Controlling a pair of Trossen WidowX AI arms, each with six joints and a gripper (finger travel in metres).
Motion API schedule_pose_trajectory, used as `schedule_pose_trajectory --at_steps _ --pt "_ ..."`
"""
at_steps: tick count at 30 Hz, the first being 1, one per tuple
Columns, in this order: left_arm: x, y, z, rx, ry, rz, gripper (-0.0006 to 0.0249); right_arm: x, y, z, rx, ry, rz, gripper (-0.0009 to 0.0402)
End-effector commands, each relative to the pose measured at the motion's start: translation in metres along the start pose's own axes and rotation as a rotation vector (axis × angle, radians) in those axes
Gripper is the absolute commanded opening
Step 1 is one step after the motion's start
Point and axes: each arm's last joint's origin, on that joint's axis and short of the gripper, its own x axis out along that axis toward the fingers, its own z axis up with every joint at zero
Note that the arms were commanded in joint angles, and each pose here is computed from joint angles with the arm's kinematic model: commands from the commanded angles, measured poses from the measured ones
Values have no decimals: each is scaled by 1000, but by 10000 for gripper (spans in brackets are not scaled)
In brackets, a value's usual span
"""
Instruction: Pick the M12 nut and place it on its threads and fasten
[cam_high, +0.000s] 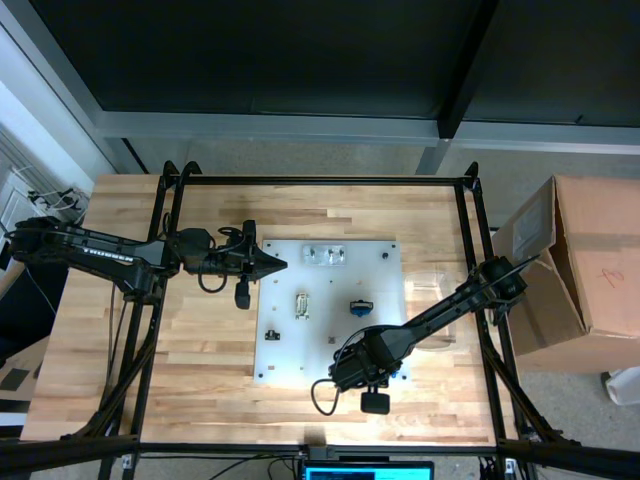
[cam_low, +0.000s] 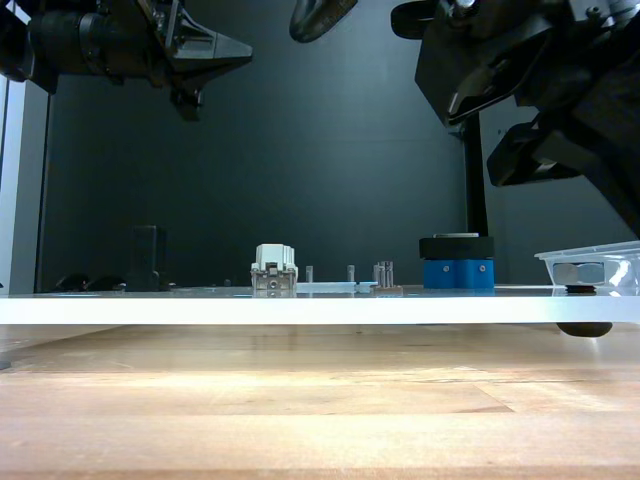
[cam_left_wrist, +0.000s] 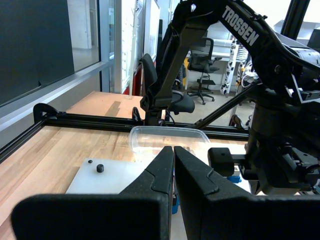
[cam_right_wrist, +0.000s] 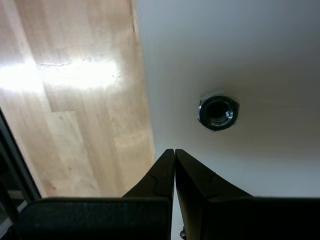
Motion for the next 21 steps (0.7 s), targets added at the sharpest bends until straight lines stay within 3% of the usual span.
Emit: schedule_pose_trajectory --at_steps 1,8,13,21 --pt "0 0 0 0 -1 0 0 -2 -2 0 10 -16 -35 0" --pt "0 0 0 0 -1 0 0 -9 -7 -2 53 -86 -148 0" --pt "0 0 0 0 -1 0 0 -10 -8 -1 47 -118 -188 0" --pt "0 0 0 0 -1 0 0 -5 -7 1 28 -135 -171 0"
